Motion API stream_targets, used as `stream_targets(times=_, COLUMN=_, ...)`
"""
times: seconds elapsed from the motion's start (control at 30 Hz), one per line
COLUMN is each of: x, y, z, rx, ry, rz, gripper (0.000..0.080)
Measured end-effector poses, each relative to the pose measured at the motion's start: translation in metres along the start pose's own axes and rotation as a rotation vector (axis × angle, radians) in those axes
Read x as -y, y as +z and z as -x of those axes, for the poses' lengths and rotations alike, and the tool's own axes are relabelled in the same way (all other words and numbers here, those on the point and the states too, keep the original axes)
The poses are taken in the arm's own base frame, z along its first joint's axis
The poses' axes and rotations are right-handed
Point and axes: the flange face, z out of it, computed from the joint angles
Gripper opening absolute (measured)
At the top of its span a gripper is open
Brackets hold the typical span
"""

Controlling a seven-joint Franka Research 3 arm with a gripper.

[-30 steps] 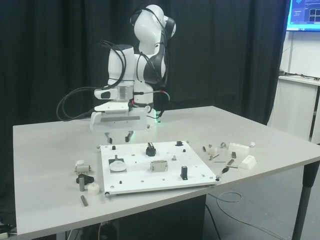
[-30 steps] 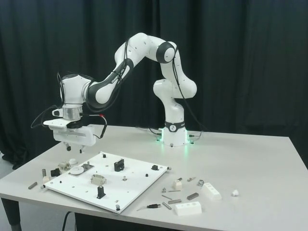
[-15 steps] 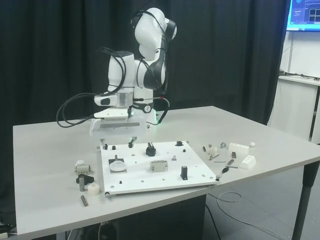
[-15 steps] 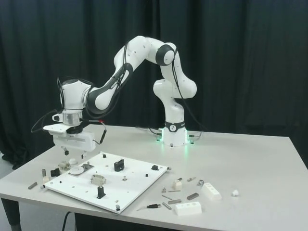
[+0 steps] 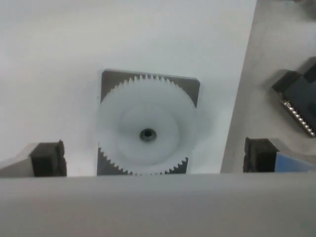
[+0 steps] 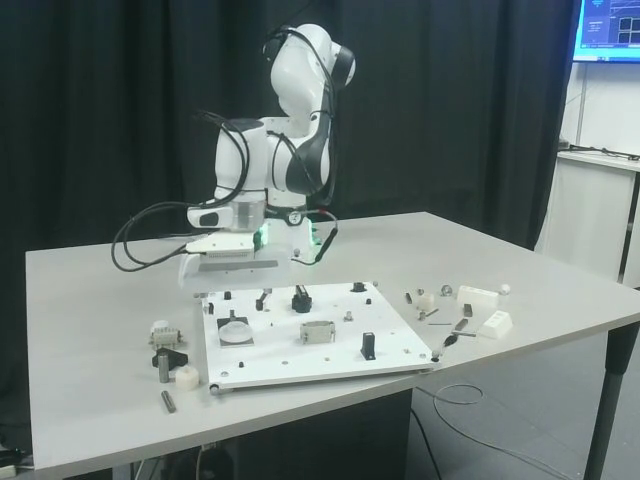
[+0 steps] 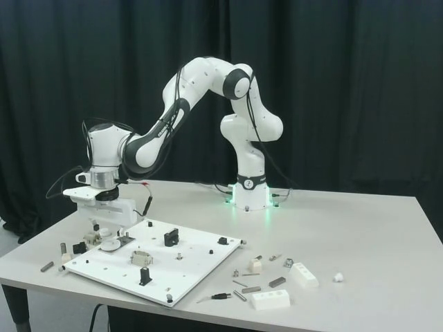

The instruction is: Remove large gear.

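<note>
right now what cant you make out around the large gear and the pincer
- Large gear: its near edge is cut off by the wrist body in the wrist view.
- Pincer: whether its fingers reach gear height; room views show it too small.
- Gear teeth: too small in the first room view.

Black curtain [image 7: 360,83] behind grey table [image 7: 360,228]

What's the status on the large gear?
Pincer open, fingers astride the large gear, above it. Gear seated on its grey plate on the white board. Nothing in the way.
</note>
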Motion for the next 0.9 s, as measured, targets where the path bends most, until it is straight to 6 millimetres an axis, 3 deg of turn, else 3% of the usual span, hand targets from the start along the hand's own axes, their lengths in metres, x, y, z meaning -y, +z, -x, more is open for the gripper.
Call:
stream_targets(times=0.4, x=-0.003, y=0.019, z=0.001, rx=0.016, ry=-0.007, rz=-0.027, gripper=0.0800)
stream_targets(times=0.9, x=-0.005, y=0.028, z=0.001, rx=0.027, ry=-0.022, rz=-0.048, gripper=0.0800)
